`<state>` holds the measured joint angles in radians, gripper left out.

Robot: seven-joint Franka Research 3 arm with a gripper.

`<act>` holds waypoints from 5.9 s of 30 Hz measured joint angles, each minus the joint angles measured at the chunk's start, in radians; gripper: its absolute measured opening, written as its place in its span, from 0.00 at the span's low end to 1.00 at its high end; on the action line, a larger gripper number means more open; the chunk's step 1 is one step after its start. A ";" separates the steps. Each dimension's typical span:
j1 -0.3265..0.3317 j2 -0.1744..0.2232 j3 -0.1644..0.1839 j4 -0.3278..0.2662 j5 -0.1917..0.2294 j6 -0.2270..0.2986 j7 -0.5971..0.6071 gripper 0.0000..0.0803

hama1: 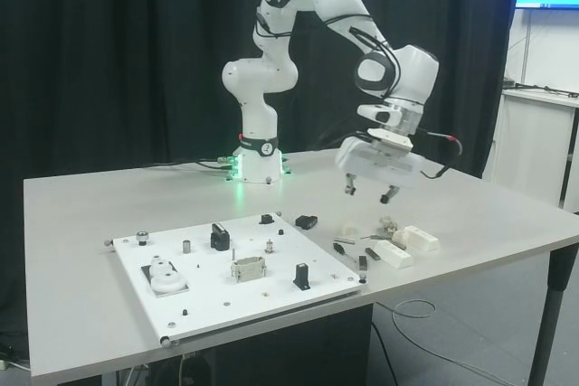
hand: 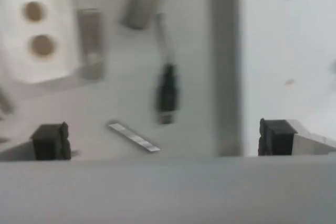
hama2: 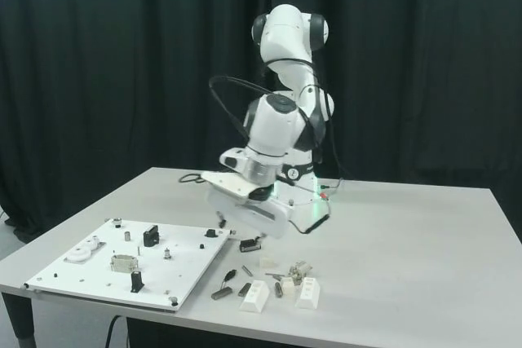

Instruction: Remove medium gear.

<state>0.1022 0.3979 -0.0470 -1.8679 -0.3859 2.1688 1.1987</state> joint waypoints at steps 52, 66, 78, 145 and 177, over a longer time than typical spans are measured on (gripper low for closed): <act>-0.269 0.036 -0.228 -0.067 0.074 0.441 -0.782 1.00; -0.320 0.046 -0.288 -0.063 0.279 0.554 -1.019 1.00; -0.374 0.074 -0.292 -0.015 0.477 0.548 -1.246 1.00; -0.509 0.424 -0.321 0.497 0.721 0.029 -1.259 1.00; -0.508 0.501 -0.349 0.597 0.722 -0.070 -1.303 1.00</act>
<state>-0.4062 0.8988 -0.3962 -1.2711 0.3357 2.0986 -0.1040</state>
